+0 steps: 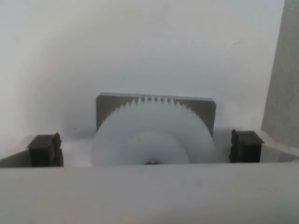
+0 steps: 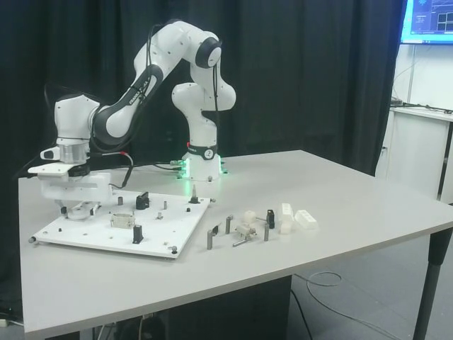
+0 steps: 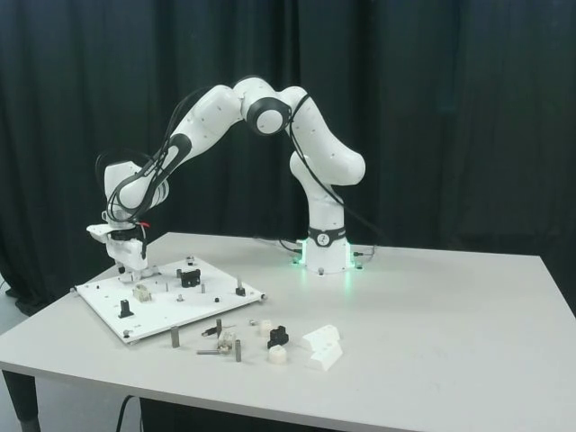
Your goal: Remove large gear.
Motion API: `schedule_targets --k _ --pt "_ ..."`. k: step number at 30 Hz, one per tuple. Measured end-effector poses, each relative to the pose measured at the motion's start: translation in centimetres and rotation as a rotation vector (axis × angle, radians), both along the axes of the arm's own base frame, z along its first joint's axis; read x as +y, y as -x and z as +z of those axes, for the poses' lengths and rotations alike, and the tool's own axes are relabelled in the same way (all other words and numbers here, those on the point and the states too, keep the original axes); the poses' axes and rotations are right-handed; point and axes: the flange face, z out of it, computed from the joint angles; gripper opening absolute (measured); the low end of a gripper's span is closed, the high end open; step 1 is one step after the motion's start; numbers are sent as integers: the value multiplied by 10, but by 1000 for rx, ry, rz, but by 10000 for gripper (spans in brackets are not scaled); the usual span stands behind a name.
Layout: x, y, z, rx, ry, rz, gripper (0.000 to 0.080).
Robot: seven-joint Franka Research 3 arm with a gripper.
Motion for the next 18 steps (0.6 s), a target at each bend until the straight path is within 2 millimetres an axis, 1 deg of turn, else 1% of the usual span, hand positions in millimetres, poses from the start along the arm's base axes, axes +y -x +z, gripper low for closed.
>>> schedule_targets --k 18 --pt "0 3 -6 8 -3 64 800"
